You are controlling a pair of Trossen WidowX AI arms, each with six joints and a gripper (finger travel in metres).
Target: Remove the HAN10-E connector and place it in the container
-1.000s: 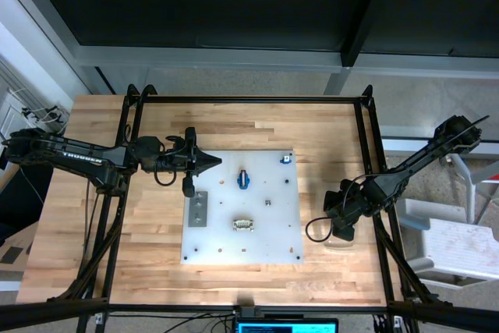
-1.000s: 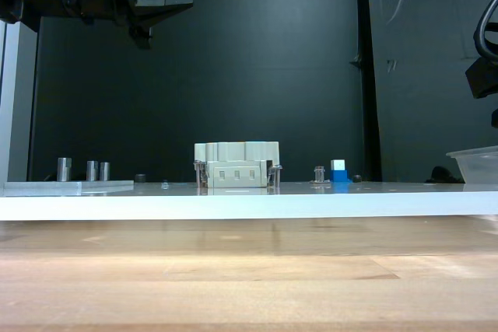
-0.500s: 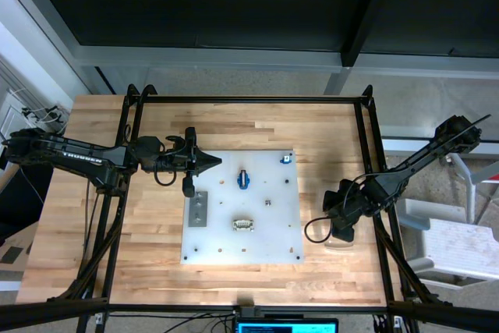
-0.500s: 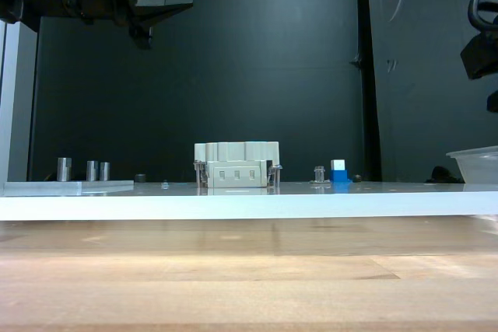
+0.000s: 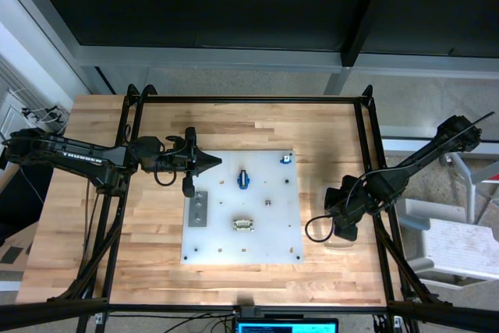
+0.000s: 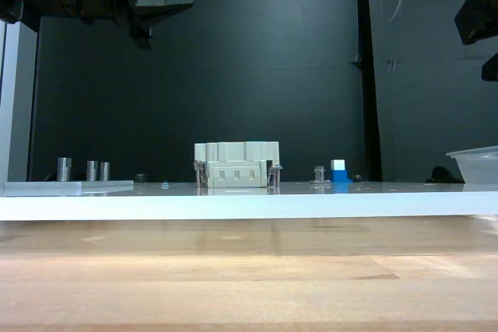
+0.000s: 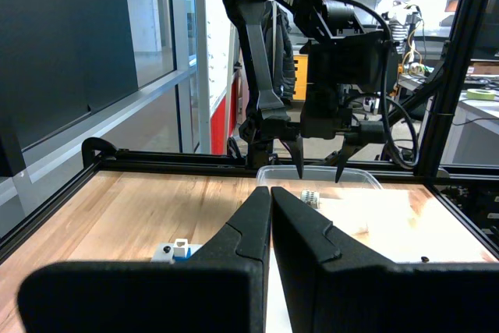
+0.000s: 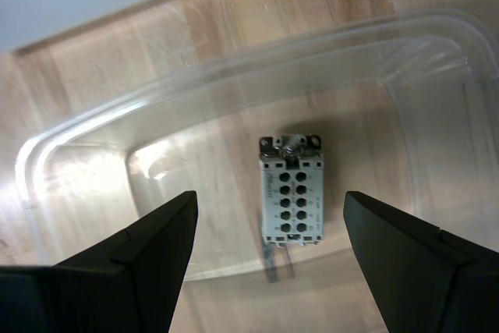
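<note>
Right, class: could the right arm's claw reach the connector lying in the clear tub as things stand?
Probably yes. The right claw hangs open straight above the HAN10-E connector in the open-topped container, nothing between. The left claw, shut, is parked over the white board's far-left corner.

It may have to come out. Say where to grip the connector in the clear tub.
Probably from straight above: the right hand hangs open over the container. Pinch the connector across its long sides; it lies flat, holes up, clear of the walls. The left hand sits shut above the board, far left.
</note>
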